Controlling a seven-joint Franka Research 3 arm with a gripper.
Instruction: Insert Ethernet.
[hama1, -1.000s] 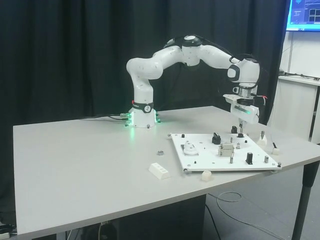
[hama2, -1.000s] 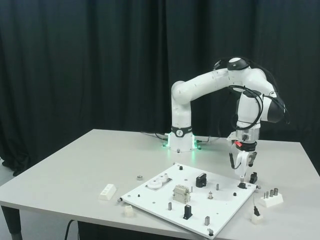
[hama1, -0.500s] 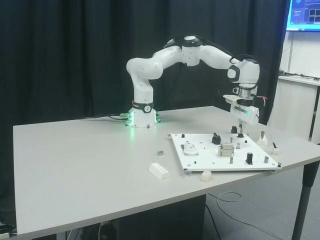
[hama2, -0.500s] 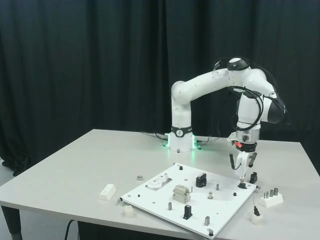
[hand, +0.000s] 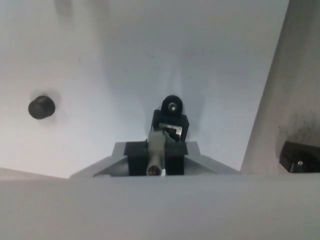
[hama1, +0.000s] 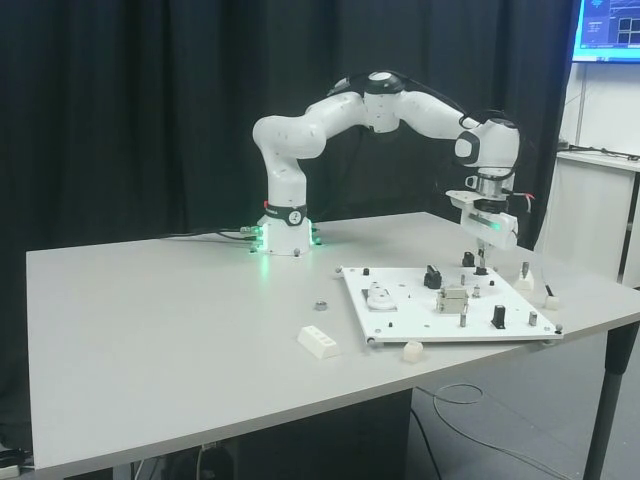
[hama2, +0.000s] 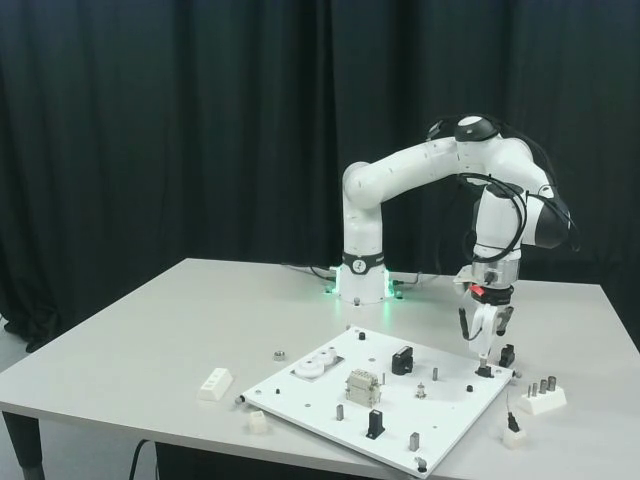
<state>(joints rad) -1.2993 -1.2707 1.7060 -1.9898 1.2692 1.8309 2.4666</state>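
1. My arm (hama1: 400, 110) is white, with a green glow at its base (hama1: 262, 240).
2. The tabletop (hama1: 150, 310) is plain grey.
3. The board (hama2: 330, 405) is white, studded with small black fixtures.
4. The socket (hand: 171, 122) beneath me is black.
5. The curtain (hama2: 200, 120) behind is black.
6. Loose blocks (hama1: 318, 341) are white.

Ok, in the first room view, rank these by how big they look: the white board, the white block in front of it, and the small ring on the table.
Largest to smallest:
1. White board, by far the widest.
2. White block, lying on the grey table beside the board.
3. Small ring, the smallest; it lies slightly farther from the camera than the block, but the gap in size is plain.
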